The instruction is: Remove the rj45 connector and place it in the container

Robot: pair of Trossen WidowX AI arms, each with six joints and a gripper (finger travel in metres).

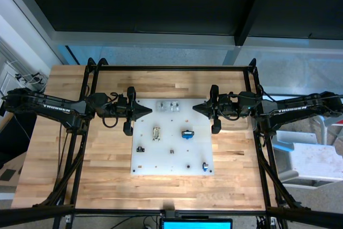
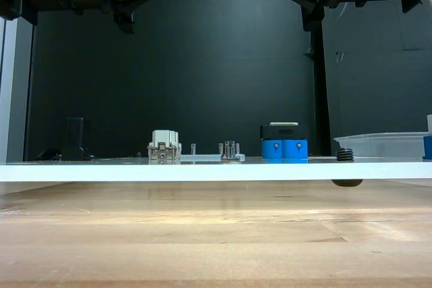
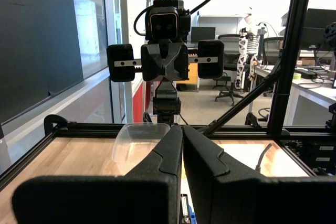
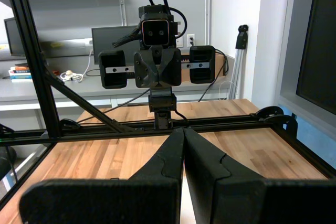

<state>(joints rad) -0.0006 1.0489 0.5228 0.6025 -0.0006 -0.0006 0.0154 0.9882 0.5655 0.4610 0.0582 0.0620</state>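
The left gripper (image 1: 150,110) hangs high over the white board's (image 1: 161,169) 10 o'clock corner. Its fingers are pressed together with nothing between them, and its arm is stretched level, pointing inward. On the board a beige plug (image 1: 156,134) sits at 9 o'clock of centre and a blue block (image 1: 187,134) at 3 o'clock. The rj45 connector must be one of the small parts here. I cannot tell for sure which, though the blue block with its dark cap looks likeliest. The right gripper (image 1: 194,106) mirrors the left over the 1 o'clock edge, also closed and empty, arm level. The container (image 2: 383,144) rests just off the board's 3 o'clock side, under that arm. Nothing is gripped, so the step in hand is the approach. The right arm is nearer both part and tub. It should open its fingers, tip down, come straight over the part, grip it squarely and pull upward without twisting.
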